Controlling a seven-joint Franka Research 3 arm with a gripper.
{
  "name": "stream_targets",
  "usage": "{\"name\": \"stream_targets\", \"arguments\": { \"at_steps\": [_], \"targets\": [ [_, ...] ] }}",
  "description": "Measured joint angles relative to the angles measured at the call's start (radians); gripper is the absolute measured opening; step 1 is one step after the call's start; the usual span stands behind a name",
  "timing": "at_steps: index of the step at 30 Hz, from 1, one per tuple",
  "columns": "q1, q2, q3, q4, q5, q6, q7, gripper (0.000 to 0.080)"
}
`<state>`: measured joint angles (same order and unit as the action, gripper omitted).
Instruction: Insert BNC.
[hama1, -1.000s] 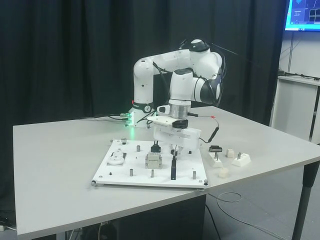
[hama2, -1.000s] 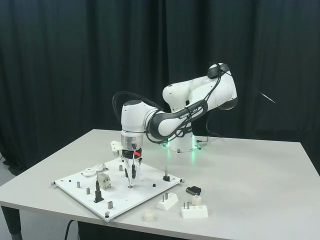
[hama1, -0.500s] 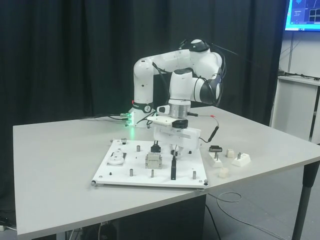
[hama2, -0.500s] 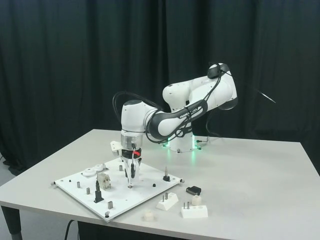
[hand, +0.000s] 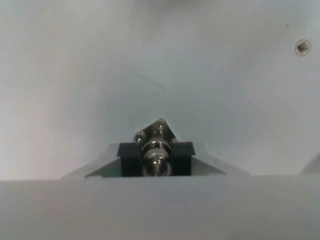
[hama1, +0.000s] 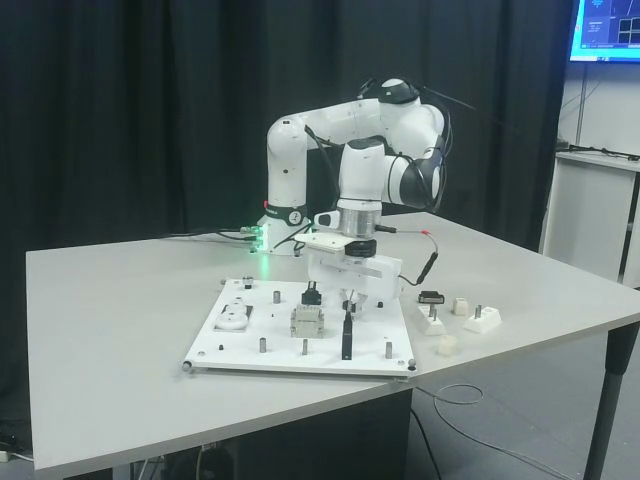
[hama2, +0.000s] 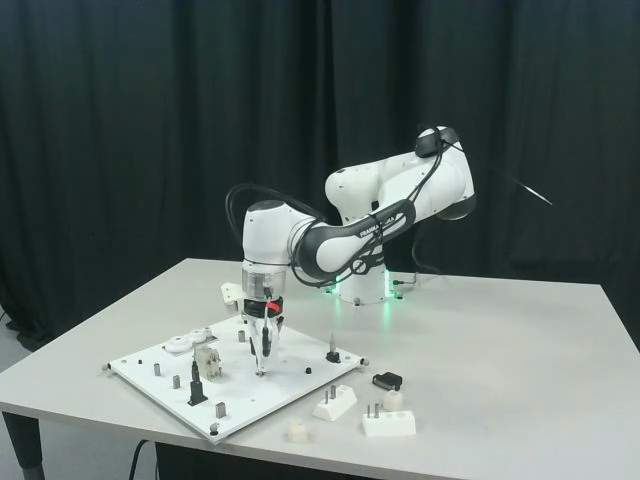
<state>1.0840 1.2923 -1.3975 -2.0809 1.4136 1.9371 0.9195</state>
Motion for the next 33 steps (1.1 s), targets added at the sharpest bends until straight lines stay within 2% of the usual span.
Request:
{"name": "stream_targets", "arguments": {
  "at_steps": [33],
  "targets": [
    [0.001, 0.000, 0.003, 0.002, -0.008, 0.007, -0.031, 0.0121]
  ]
}}
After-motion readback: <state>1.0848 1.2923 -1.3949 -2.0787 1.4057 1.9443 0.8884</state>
